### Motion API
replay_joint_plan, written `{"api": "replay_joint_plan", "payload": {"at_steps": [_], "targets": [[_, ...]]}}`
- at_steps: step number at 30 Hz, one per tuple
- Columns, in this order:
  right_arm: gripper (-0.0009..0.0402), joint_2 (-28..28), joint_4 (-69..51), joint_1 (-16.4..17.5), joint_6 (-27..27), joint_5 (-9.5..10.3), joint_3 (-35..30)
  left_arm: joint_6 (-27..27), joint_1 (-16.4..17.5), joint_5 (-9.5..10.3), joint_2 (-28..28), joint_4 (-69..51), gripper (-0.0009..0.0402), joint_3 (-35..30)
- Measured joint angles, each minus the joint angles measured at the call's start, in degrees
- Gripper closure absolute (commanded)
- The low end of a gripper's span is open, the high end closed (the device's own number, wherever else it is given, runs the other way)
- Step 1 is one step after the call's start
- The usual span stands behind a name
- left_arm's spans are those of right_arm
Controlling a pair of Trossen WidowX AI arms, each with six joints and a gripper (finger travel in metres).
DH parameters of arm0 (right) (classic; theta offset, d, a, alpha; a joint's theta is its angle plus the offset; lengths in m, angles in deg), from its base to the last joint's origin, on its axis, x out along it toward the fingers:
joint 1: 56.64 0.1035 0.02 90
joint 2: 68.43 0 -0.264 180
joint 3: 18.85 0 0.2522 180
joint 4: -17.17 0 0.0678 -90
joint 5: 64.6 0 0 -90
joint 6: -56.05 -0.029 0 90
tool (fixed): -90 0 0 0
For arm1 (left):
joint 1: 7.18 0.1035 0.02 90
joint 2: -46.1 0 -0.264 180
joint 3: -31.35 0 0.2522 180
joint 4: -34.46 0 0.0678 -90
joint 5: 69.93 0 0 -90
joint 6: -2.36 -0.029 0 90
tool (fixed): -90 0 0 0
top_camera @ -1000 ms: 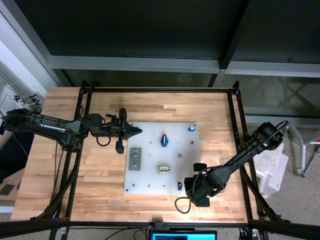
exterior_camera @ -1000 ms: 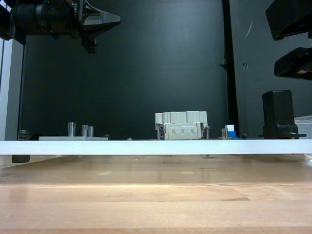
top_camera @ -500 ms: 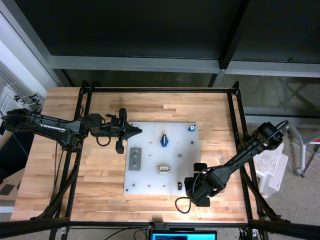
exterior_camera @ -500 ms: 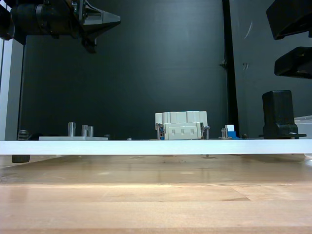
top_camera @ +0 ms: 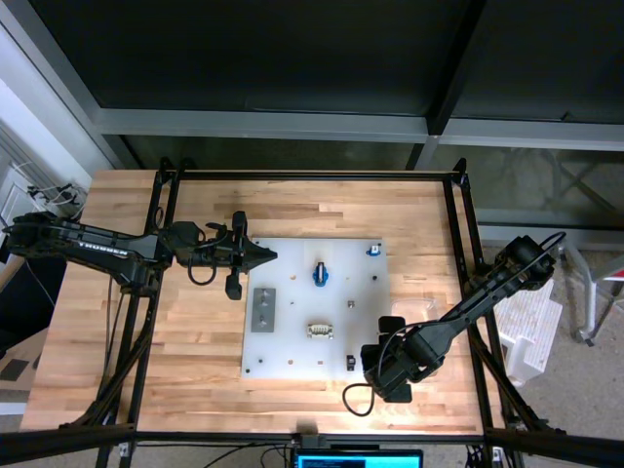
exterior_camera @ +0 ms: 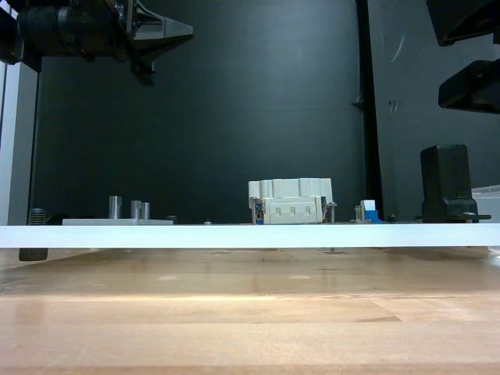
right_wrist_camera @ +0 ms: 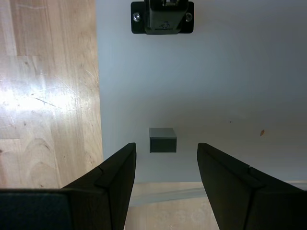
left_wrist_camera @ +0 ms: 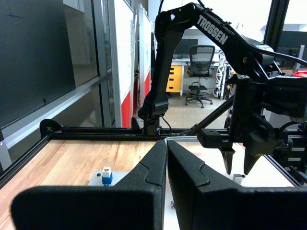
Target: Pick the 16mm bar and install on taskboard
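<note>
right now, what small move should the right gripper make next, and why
Probably lower the right gripper straight down, then close. Its open jaws straddle the 16mm bar, which sits on the taskboard, but the low view shows them well above the board. The left gripper is shut, parked over the board's left edge.

high view looks down; low view level; both share taskboard (top_camera: 292, 261).

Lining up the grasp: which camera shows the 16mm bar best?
Right wrist view: the 16mm bar lies on the taskboard between the open right gripper's fingers. In the high view that gripper covers it; low and left wrist views don't clearly show it. The left gripper hovers shut over the board's far left corner.
</note>
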Motion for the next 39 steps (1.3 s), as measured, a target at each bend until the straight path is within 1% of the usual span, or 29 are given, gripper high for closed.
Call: {"api": "replay_joint_plan", "payload": {"at_steps": [6,18,22,23,24,26,27,28,33,36,39], "targets": [[0.0231,3.1,0.0,-1.4,0.1,0.46,0.0,0.0,0.0,0.02,0.0,0.0,0.0393,0.0],[0.0266,16.1,-1.2,-6.2,2.5,0.37,0.0,0.0,0.0,0.00,0.0,0.0,0.0393,0.0],[0.0284,18.5,-1.3,-8.2,4.1,-0.07,0.0,0.0,0.0,0.02,0.0,0.0,0.0393,0.0],[0.0291,19.0,-1.3,-8.8,4.8,-0.37,0.0,0.0,0.0,0.00,0.0,0.0,0.0393,0.0],[0.0299,19.5,-1.2,-9.4,5.3,-1.27,0.0,0.0,0.0,0.02,0.0,0.0,0.0393,0.0],[0.0318,21.0,-0.7,-10.6,6.1,-3.87,0.5,0.0,0.0,0.00,0.0,0.0,0.0393,0.0],[0.0329,21.8,-0.1,-11.3,6.8,-4.83,0.9,0.0,0.0,0.00,0.0,0.0,0.0393,0.0],[0.0339,22.6,0.8,-12.0,7.8,-5.14,1.5,0.0,0.0,0.02,0.0,0.0,0.0393,0.0],[0.0394,26.9,6.2,-16.1,14.3,-5.05,4.2,0.0,0.0,0.00,0.0,0.0,0.0393,0.0],[0.0389,29.2,8.7,-19.1,18.3,-5.18,5.6,0.0,0.0,0.00,0.0,0.0,0.0393,0.0],[0.0393,31.1,11.1,-22.0,22.3,-5.22,6.9,0.0,0.0,0.00,0.0,0.0,0.0393,0.0]]}}
